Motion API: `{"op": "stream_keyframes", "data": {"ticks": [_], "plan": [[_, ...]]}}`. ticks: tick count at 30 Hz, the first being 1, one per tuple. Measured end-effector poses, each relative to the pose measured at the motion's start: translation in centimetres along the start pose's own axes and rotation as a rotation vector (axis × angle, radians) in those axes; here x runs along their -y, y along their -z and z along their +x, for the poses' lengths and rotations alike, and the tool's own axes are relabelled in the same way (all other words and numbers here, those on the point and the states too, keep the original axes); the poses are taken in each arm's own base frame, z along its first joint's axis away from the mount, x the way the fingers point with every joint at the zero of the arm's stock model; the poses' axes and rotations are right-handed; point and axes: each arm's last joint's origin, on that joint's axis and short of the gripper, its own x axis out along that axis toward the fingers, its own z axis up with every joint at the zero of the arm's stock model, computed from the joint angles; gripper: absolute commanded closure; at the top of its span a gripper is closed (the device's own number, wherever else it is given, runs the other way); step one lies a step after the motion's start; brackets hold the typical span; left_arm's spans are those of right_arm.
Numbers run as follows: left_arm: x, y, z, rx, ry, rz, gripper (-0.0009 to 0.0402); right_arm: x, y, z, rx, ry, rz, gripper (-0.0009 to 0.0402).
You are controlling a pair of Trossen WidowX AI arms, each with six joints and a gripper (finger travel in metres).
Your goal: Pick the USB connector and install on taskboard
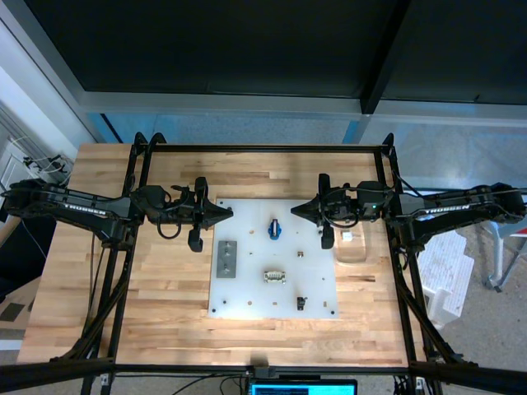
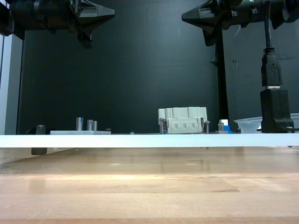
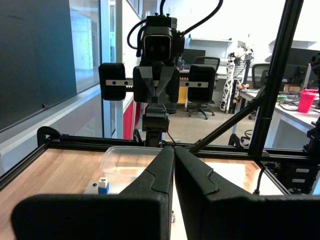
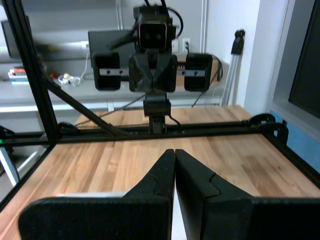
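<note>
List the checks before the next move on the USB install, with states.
1. Left gripper raised over the taskboard's far left: ok.
2. Right gripper raised over its far right: ok.
3. Grippers open for a pick: not ok, both shut.
4. Grippers empty: ok.
5. USB connector found: ok, upright in a black housing at the board's near edge.
6. Connector fully seated: cannot tell.

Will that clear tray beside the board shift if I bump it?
Likely slides: the clear tray looks thin, light, unfixed. Low and wide, so probably won't tip. Left gripper and right gripper hover shut above the taskboard.
</note>
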Motion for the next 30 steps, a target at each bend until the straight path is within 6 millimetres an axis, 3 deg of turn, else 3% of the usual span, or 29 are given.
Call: {"op": "stream_keyframes", "data": {"ticks": [30], "plan": [[0.00,0.00,0.00,0.000,0.000,0.000,0.0393,0.32,0.59,-0.23,0.065,-0.027,-0.031,0.0393]]}}
